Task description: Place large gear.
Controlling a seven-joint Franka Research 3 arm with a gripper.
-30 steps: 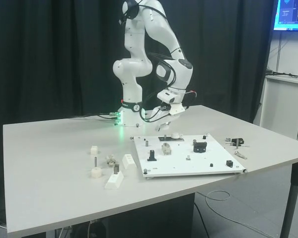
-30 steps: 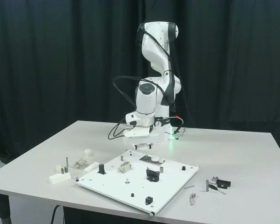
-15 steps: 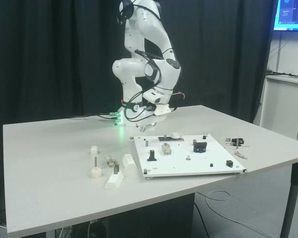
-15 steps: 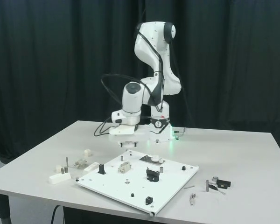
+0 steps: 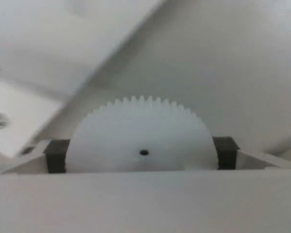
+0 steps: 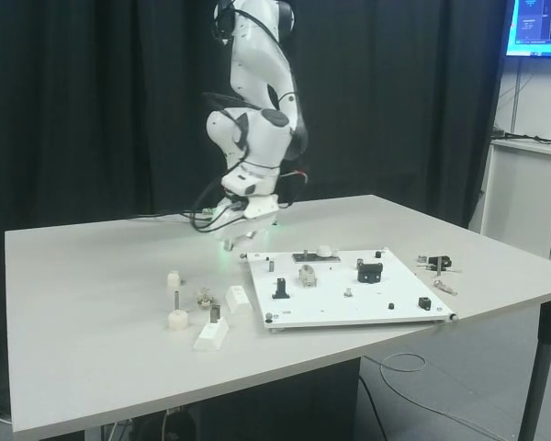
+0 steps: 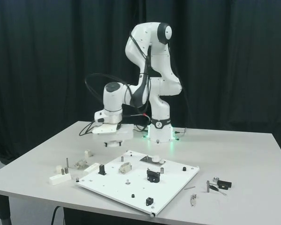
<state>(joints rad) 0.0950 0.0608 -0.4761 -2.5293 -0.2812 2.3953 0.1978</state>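
Though unlabelled, large gear [image 5: 141,138] between end effector [image 5: 141,154] fingers.

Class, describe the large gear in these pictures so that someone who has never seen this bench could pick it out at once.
Start at the white robot arm bolted on the grey table and follow it down to its gripper, which hangs above the table beside the white assembly board. Clamped between the black finger pads is the large gear: a white toothed disc with a small centre hole, the only part off the table.
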